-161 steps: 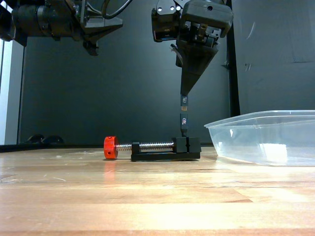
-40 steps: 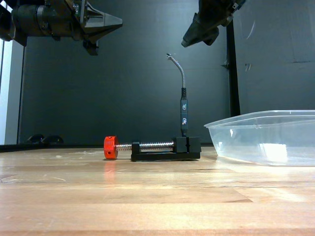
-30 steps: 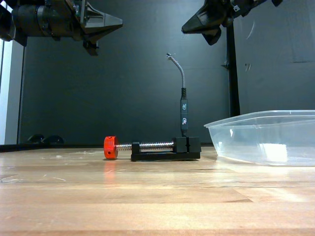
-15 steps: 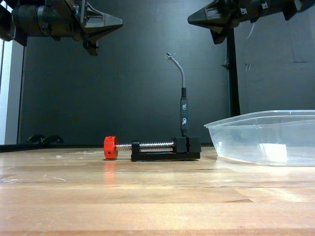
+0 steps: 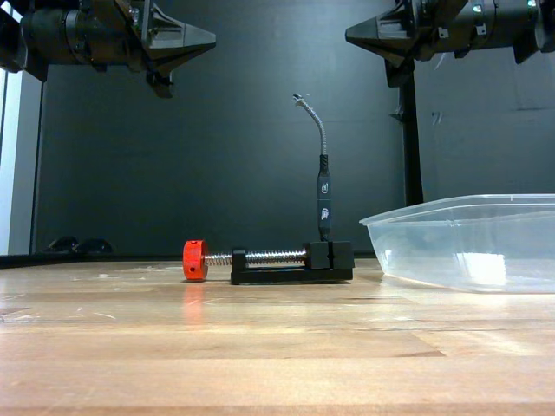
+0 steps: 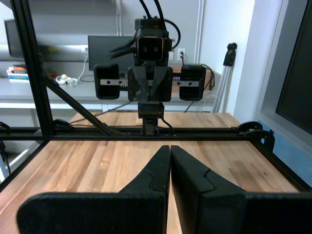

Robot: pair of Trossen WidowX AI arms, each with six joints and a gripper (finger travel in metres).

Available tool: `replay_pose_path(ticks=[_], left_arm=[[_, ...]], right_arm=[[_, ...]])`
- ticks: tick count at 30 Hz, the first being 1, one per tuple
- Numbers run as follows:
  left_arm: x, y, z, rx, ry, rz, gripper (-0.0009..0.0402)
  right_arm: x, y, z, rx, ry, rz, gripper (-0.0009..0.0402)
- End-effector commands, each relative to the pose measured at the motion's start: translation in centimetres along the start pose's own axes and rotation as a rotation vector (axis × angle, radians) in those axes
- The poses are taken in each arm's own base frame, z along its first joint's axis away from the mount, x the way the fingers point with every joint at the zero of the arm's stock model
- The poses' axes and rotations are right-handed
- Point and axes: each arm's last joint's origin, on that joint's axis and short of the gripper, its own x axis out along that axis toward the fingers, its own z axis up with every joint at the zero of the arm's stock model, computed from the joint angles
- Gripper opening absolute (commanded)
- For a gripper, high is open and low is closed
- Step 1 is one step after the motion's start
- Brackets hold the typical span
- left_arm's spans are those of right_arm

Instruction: Pick the USB-C connector and install on taskboard

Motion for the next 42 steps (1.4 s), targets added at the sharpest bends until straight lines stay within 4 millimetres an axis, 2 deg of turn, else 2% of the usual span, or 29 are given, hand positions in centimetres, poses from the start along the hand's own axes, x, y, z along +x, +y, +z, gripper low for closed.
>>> replay_pose_path(ticks=[1,12,42], left_arm=[[0.0,0.0,0.0,0.000,0.000,0.000,0.0000],[0.0,0.0,0.0,0.000,0.000,0.000,0.0000],[0.0,0.0,0.0,0.000,0.000,0.000,0.0000]], right_arm=[[-0.1,0.0,-0.4,0.003,-0.004,0.000,0.0000],[-0.3,0.0,-1.4,0.021,-0.010,0.003,0.0000],[-0.3,0.0,-1.1,0.030,-0.033,0.001,0.0000]])
